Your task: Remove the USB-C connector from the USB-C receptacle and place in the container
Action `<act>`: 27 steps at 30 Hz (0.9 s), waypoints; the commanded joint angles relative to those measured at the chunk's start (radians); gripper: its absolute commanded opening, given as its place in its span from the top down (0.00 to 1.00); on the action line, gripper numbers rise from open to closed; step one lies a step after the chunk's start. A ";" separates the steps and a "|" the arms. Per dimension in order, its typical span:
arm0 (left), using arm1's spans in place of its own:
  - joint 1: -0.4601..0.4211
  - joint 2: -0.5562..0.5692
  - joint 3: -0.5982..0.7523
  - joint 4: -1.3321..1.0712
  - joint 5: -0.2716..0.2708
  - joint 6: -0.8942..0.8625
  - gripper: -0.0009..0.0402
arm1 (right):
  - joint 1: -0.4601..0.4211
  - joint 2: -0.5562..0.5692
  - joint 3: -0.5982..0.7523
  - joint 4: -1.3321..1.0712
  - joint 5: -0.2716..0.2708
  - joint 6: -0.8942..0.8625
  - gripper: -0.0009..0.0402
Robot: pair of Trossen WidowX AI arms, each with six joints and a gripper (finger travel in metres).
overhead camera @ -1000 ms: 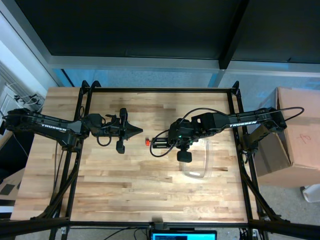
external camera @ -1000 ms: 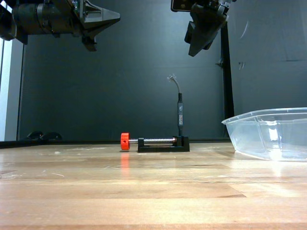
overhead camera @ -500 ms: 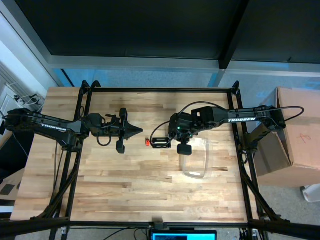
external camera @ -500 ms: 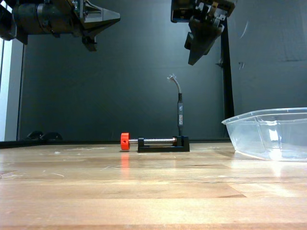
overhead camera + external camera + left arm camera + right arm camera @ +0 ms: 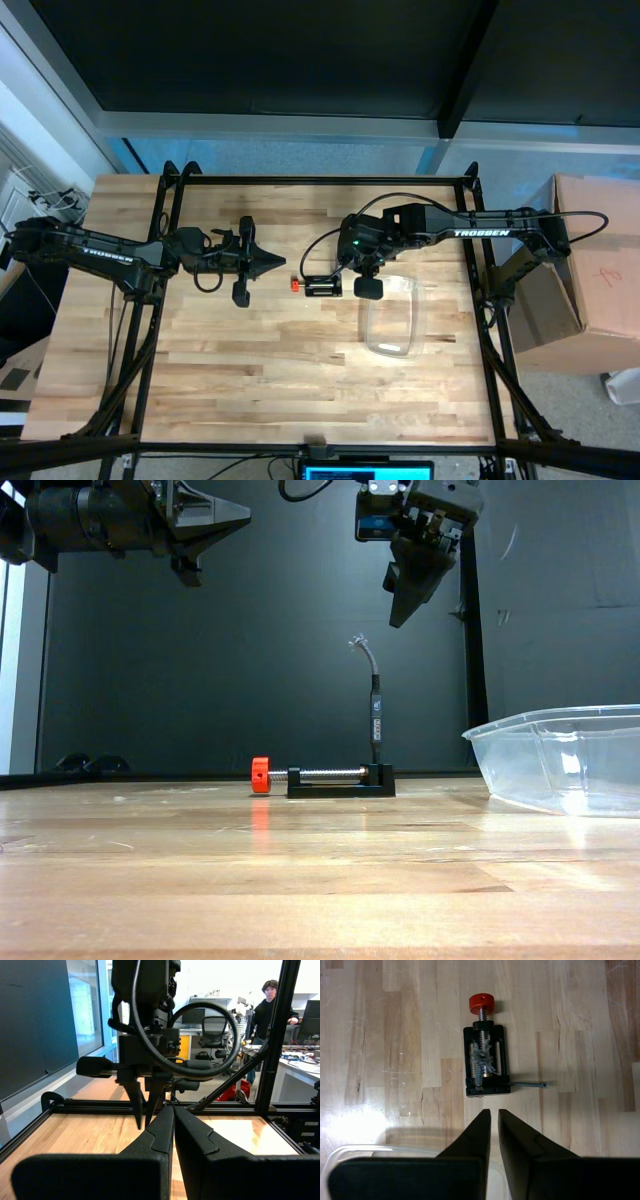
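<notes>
The USB-C connector (image 5: pixel 376 716) stands upright in its receptacle on a black clamp fixture (image 5: pixel 340 781) with a red knob (image 5: pixel 260 774). Its short cable ends in a frayed tip (image 5: pixel 358 640). Seen from above, the connector (image 5: pixel 482 1062) sits inside the fixture (image 5: pixel 500 1060). My right gripper (image 5: pixel 392 618) hangs well above the connector, pointing down and slightly right of it. Its fingertips (image 5: pixel 484 1113) are a narrow gap apart and hold nothing. My left gripper (image 5: pixel 283 263) is shut and empty, high over the table left of the fixture (image 5: pixel 322 287).
A clear plastic container (image 5: pixel 412 300) lies just right of the fixture, its rim (image 5: pixel 560 720) low on the table. A black frame surrounds the wooden table. A cardboard box (image 5: pixel 590 260) stands off the right edge.
The right arm has swung toward the far side and a little left, bringing its gripper nearer above the fixture. Connector and left arm have not moved.
</notes>
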 commanded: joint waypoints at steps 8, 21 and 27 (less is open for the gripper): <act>0.000 0.000 0.000 0.000 0.000 0.000 0.98 | 0.005 0.079 -0.001 0.007 0.000 -0.026 0.57; 0.000 0.000 0.000 0.000 0.000 0.000 0.98 | 0.035 0.200 -0.001 0.064 0.000 -0.031 0.56; 0.000 0.001 0.000 0.000 0.000 0.000 0.98 | 0.039 0.238 -0.001 0.077 0.002 -0.031 0.64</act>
